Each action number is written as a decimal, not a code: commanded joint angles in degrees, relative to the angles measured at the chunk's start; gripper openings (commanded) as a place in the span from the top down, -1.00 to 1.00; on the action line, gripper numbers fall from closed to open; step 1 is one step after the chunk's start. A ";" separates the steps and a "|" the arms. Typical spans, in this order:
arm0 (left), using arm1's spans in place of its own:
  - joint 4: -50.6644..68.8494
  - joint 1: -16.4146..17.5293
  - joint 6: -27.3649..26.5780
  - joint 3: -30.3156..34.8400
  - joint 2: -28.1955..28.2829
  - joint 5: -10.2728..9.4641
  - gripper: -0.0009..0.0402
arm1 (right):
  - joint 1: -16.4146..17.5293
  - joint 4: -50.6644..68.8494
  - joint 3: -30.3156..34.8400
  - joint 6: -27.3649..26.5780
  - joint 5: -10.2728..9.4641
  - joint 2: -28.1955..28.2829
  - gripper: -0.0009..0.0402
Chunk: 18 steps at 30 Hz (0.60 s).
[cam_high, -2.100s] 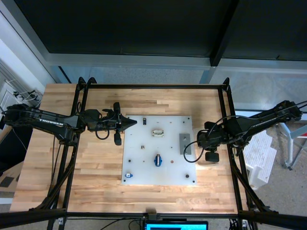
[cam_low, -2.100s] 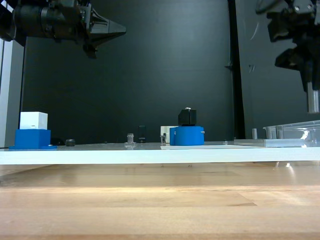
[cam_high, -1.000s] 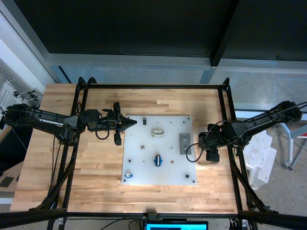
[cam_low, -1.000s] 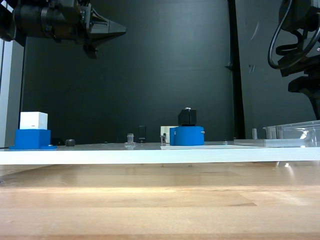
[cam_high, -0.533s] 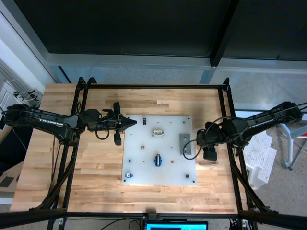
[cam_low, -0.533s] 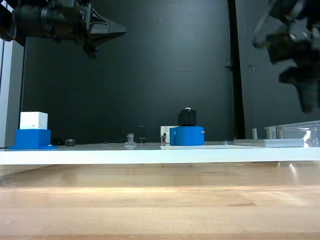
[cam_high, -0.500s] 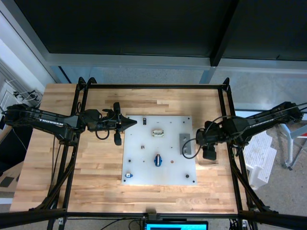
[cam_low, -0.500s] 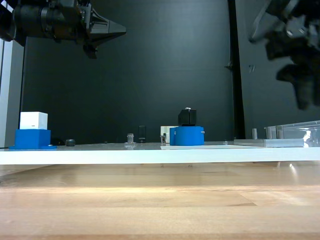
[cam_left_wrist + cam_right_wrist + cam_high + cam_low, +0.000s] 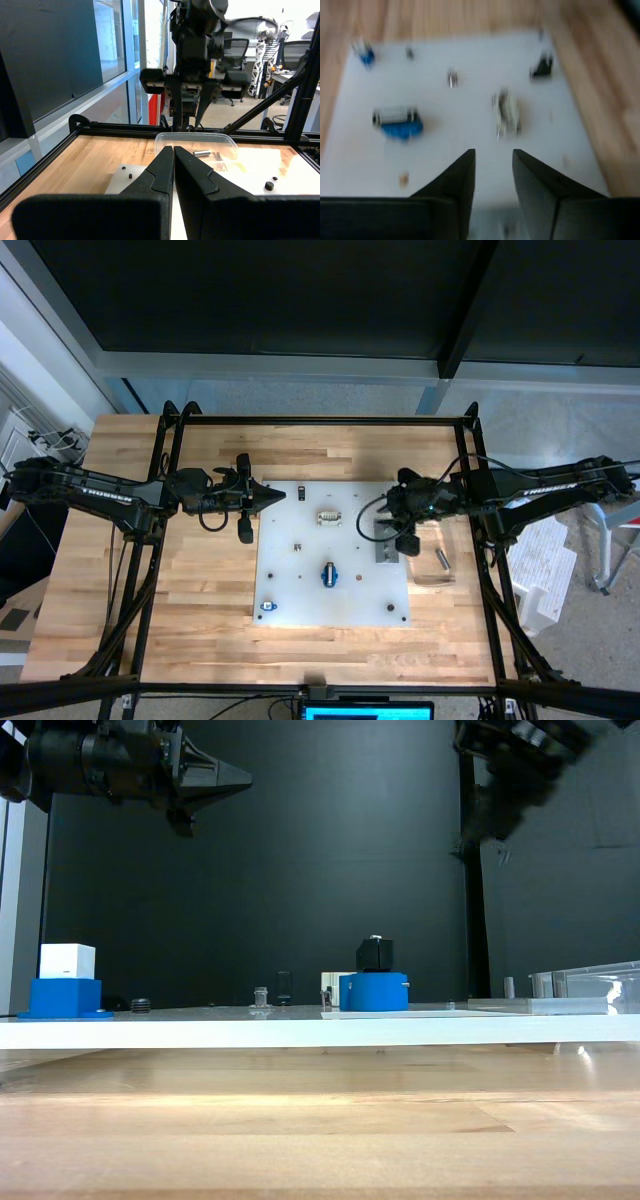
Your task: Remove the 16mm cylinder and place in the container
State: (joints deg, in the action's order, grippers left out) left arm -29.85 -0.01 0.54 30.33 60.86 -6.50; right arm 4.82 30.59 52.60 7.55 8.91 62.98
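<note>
The 16mm cylinder (image 9: 440, 560) is a short dark metal rod lying loose inside the container (image 9: 430, 583), a clear low tray just off the white board's right edge. The left wrist view shows the cylinder (image 9: 202, 153) resting on the floor of the container (image 9: 165, 136). My right gripper (image 9: 390, 508) hangs high over the board's right part, left of the tray, open and holding nothing (image 9: 492, 165). My left gripper (image 9: 272, 497) is shut and empty, hovering at the board's left edge (image 9: 173, 150).
The white task board (image 9: 300, 590) carries a grey metal block (image 9: 385, 550), a blue connector (image 9: 328, 575), a small blue-and-white piece (image 9: 266, 607) and several small pins. Black frame rails run along the table edges.
My right gripper has risen from the tray and swung left over the board. The cylinder, hidden before, now lies uncovered in the tray. The left arm has not moved.
</note>
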 commanded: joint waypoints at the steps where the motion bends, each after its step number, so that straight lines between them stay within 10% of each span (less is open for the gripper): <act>1: 0.00 0.00 0.00 0.00 0.00 0.02 0.96 | -1.33 -7.56 -0.81 -3.32 -0.37 0.13 0.69; 6: 0.00 0.02 0.00 0.00 0.00 0.02 0.96 | -3.74 -15.82 -1.14 -7.80 -4.57 0.13 0.98; 18: 0.00 0.02 0.00 0.00 0.00 0.02 0.96 | -7.41 -43.06 -9.60 -9.31 -12.11 0.13 0.96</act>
State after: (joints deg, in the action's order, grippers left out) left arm -29.85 -0.01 0.54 30.33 60.84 -6.50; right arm -2.20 -9.80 44.16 -1.76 -2.07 63.11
